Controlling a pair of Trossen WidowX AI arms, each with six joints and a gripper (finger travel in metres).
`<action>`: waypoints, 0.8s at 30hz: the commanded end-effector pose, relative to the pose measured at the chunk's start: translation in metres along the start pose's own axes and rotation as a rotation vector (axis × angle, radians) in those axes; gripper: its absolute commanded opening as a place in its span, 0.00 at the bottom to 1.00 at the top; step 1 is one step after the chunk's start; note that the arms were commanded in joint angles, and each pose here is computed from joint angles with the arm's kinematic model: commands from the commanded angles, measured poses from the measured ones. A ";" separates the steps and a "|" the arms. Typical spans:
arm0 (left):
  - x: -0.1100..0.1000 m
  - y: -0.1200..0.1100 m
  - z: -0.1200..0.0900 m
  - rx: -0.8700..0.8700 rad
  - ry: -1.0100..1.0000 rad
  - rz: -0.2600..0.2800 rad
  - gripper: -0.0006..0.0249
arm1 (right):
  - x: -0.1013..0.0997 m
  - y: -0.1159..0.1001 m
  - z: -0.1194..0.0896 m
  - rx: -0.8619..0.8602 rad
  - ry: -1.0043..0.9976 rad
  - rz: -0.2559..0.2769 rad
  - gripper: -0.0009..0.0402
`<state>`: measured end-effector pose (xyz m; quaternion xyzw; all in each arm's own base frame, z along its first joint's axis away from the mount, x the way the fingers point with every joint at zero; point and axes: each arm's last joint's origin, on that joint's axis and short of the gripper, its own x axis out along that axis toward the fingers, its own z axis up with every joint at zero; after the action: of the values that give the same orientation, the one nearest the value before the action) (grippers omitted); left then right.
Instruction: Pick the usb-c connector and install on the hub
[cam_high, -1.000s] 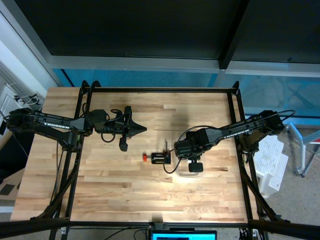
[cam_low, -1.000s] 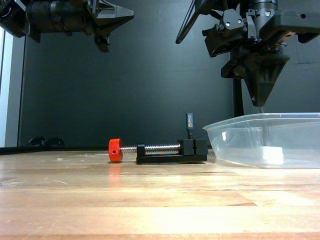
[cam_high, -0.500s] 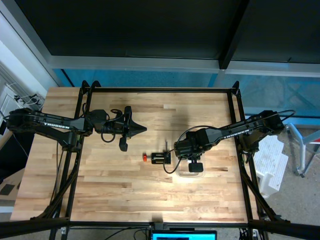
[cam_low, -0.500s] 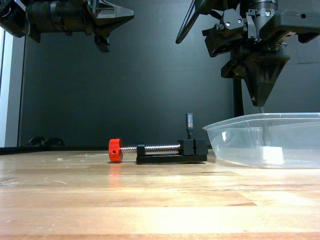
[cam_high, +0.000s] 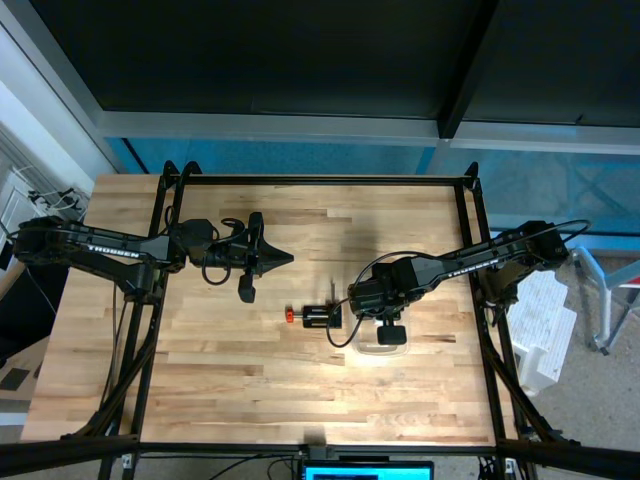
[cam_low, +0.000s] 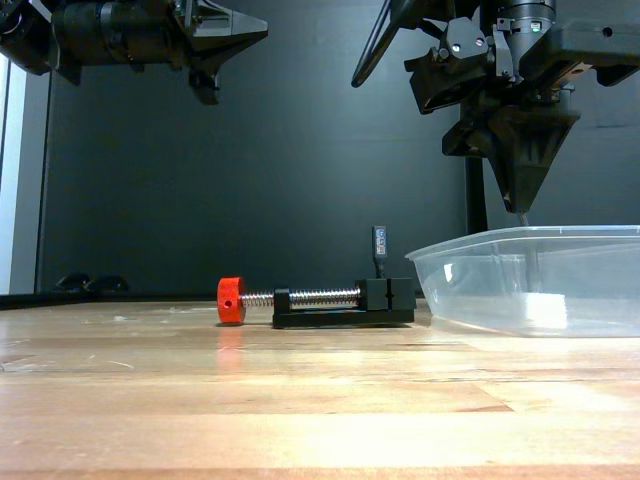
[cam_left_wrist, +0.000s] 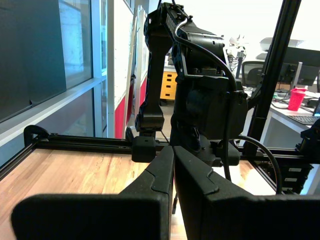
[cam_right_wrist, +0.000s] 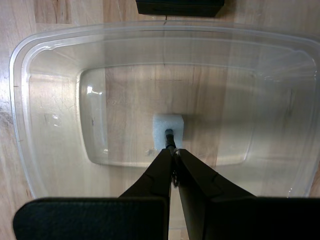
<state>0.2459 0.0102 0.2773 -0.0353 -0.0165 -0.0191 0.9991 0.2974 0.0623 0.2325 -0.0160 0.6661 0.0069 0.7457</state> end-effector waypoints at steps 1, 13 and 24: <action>0.000 0.000 0.000 0.000 0.000 0.000 0.02 | 0.000 0.000 0.000 0.000 -0.001 0.000 0.05; 0.000 0.000 0.000 0.000 0.000 0.000 0.02 | -0.003 0.000 -0.001 0.001 -0.015 0.002 0.29; 0.000 0.000 0.000 0.000 0.000 0.000 0.02 | -0.019 -0.002 -0.007 0.005 -0.063 0.011 0.45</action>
<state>0.2459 0.0102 0.2774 -0.0353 -0.0167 -0.0191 0.9991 0.2900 0.0609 0.2481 -0.0108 0.6449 0.0098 0.7641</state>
